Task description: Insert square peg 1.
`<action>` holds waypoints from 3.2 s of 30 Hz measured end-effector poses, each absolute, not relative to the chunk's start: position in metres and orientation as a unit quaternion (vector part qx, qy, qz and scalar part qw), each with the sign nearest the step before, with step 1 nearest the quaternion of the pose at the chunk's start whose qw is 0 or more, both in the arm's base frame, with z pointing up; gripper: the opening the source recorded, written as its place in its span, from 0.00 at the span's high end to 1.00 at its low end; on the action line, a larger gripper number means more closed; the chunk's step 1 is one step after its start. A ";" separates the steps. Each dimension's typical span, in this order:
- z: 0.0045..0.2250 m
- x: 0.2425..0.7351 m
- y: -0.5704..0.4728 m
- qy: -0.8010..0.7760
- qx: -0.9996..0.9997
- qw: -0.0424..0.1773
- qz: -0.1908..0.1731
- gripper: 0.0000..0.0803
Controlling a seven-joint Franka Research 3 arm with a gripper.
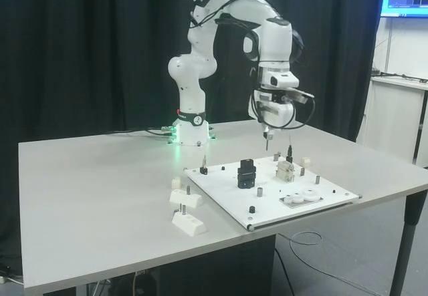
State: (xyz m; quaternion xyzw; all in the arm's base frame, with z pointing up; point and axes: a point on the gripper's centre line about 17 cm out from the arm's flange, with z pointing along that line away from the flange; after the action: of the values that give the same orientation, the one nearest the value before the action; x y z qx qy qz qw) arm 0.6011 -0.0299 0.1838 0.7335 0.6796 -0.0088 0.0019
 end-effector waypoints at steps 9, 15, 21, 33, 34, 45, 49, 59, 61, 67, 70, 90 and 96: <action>0.168 0.593 -0.020 0.691 0.723 -0.004 -0.015 0.97; 0.156 0.586 -0.014 0.695 0.719 -0.006 -0.017 0.97; 0.145 0.578 -0.008 0.698 0.715 -0.010 -0.021 0.97; 0.131 0.572 -0.004 0.709 0.705 -0.006 -0.020 0.97; 0.130 0.572 -0.003 0.712 0.702 -0.005 -0.019 0.97; 0.121 0.569 -0.004 0.731 0.682 0.000 -0.017 0.97; 0.117 0.567 -0.006 0.731 0.682 0.003 -0.017 0.97; 0.106 0.566 -0.011 0.729 0.684 0.015 -0.011 0.97; 0.103 0.566 -0.012 0.729 0.684 0.018 -0.010 0.97; 0.095 0.566 -0.013 0.730 0.683 0.023 -0.011 0.97; 0.091 0.566 -0.013 0.730 0.683 0.024 -0.012 0.97; 0.082 0.570 -0.004 0.732 0.681 0.028 -0.008 0.97; 0.080 0.571 -0.003 0.731 0.682 0.030 -0.007 0.97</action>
State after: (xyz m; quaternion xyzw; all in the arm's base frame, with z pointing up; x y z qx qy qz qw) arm 0.5713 -0.0034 0.0800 0.6816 0.7311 -0.0069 0.0296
